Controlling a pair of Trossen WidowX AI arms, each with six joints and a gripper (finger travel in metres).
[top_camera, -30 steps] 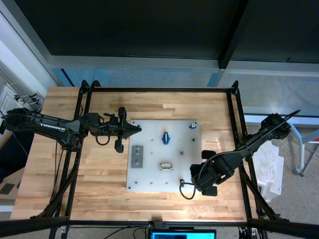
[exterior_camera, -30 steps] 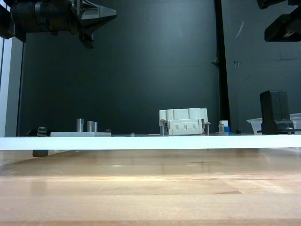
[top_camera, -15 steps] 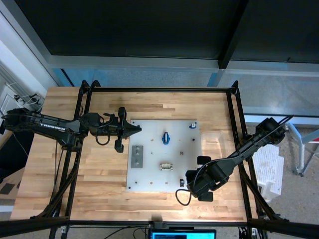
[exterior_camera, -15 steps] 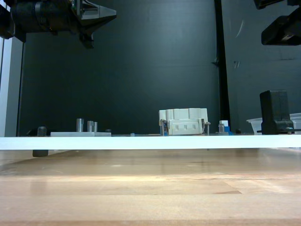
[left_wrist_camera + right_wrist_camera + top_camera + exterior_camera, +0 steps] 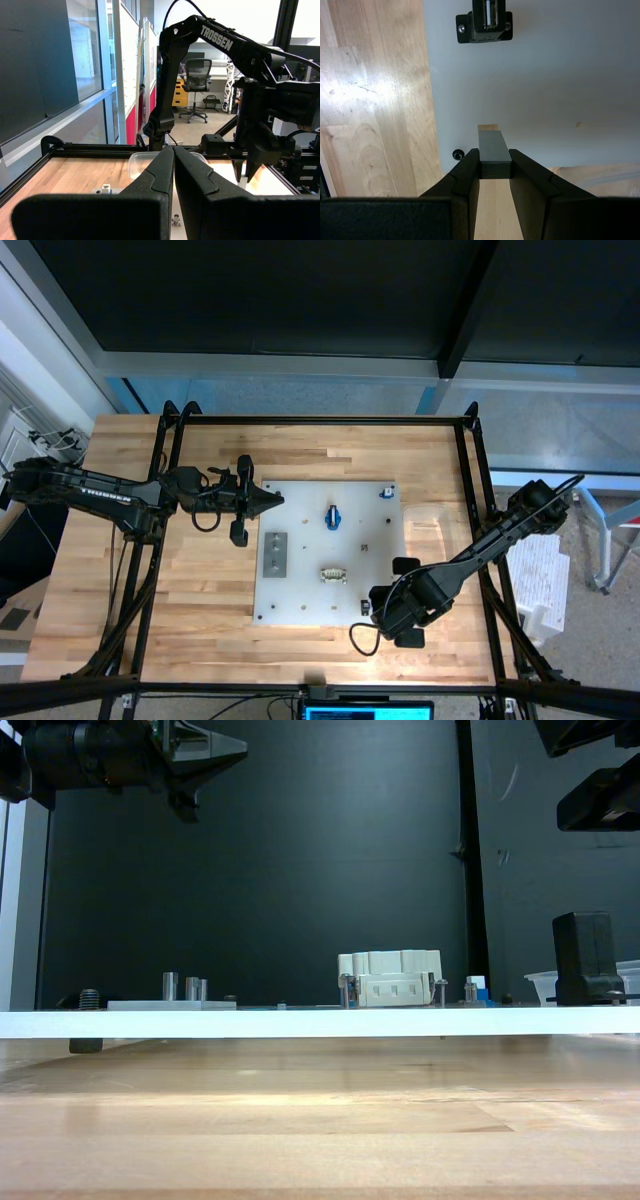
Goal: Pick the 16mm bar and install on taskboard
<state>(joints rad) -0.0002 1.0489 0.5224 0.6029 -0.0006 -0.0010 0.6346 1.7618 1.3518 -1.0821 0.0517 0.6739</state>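
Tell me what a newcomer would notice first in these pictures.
The right gripper, poised over the near right corner of the white taskboard, clamps the 16mm bar between its fingers. The left gripper, shut and empty, hovers high above the board's far left edge.

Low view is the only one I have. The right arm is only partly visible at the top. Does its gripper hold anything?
Observer: Yes. The right wrist view shows the right gripper shut on the 16mm bar, a grey piece clamped in it.
Operator: Where is it, relative to the taskboard?
Observer: In the high view it hangs above the near right corner of the taskboard.
Operator: And the left gripper?
Observer: The left gripper is shut, with nothing in it, above the board's far left corner.
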